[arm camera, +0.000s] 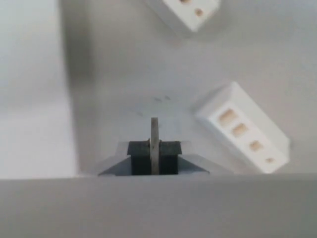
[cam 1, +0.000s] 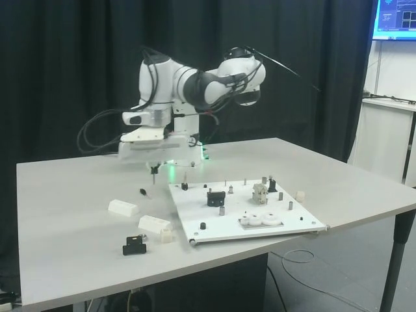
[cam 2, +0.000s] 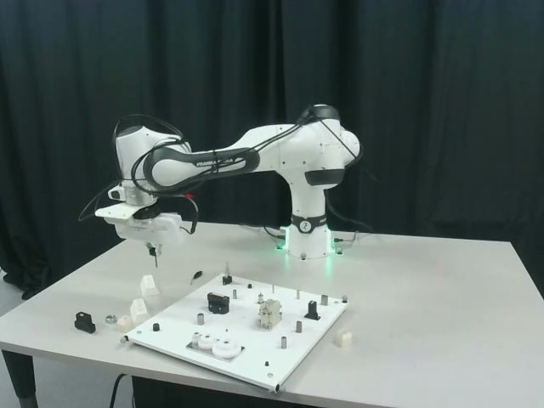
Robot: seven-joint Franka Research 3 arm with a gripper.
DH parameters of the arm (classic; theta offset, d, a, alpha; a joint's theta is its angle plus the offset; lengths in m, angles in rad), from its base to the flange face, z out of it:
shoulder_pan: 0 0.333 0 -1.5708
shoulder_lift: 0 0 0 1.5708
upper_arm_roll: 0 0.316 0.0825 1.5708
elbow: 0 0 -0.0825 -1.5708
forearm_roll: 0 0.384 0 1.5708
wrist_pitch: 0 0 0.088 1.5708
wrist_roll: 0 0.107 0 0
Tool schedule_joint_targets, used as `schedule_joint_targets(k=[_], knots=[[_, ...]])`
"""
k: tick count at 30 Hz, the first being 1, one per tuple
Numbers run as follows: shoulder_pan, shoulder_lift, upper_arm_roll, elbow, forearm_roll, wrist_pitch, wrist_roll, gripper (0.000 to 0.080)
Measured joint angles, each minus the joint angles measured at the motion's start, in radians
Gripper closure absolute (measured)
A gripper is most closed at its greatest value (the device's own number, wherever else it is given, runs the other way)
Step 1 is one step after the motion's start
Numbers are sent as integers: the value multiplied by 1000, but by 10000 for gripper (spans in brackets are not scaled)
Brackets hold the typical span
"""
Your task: Insert square peg 1.
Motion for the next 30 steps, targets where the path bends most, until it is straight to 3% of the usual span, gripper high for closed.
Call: schedule_joint_targets(k=[12,25,30], knots=[[77,-2,-37,70,6,-51,285,771],[143,-3,-50,106,-17,-64,297,771],[157,-3,-50,107,-18,-64,375,771]])
